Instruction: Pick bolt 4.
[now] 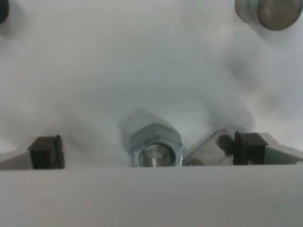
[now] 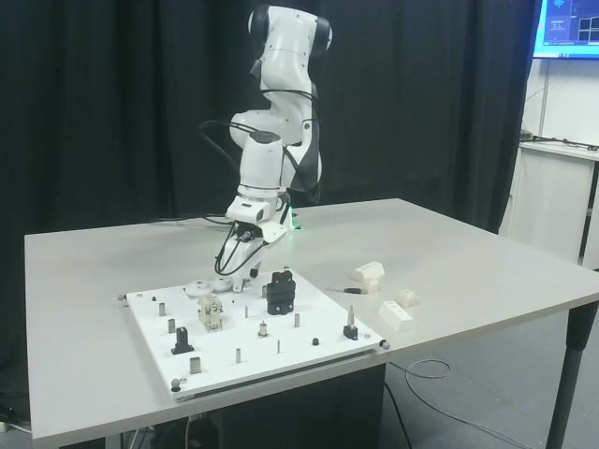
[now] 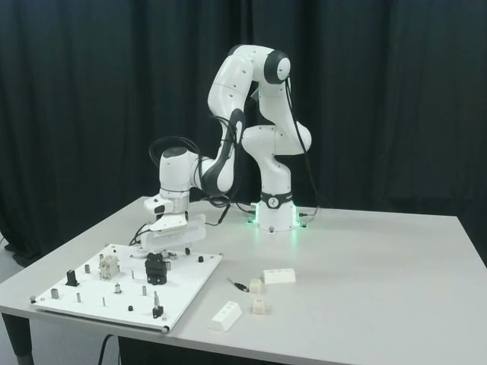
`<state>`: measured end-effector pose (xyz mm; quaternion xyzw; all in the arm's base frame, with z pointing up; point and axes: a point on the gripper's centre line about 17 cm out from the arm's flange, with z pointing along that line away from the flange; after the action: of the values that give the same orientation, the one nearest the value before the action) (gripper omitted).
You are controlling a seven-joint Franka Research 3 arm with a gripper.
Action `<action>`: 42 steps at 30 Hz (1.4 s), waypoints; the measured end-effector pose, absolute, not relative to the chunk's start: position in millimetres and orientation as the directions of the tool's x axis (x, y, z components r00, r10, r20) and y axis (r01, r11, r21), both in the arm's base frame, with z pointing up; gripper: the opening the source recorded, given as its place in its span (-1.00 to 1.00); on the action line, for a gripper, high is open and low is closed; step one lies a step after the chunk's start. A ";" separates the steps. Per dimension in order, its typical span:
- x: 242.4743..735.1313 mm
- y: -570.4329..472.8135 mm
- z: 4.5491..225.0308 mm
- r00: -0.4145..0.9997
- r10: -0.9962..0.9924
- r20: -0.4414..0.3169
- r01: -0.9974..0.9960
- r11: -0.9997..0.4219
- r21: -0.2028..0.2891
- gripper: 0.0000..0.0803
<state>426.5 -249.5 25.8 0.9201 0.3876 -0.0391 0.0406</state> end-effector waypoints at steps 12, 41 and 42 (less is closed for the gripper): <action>429.0 -251.5 25.3 0.714 0.694 -0.093 0.700 -0.712 0.056 0.74; 432.7 -245.5 35.3 0.715 0.695 -0.072 0.699 -0.713 0.049 -0.43; 432.9 -245.1 37.6 0.716 0.694 -0.068 0.698 -0.715 0.048 -0.43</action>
<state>432.9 -245.1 37.6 0.9257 0.3759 -0.0227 0.0349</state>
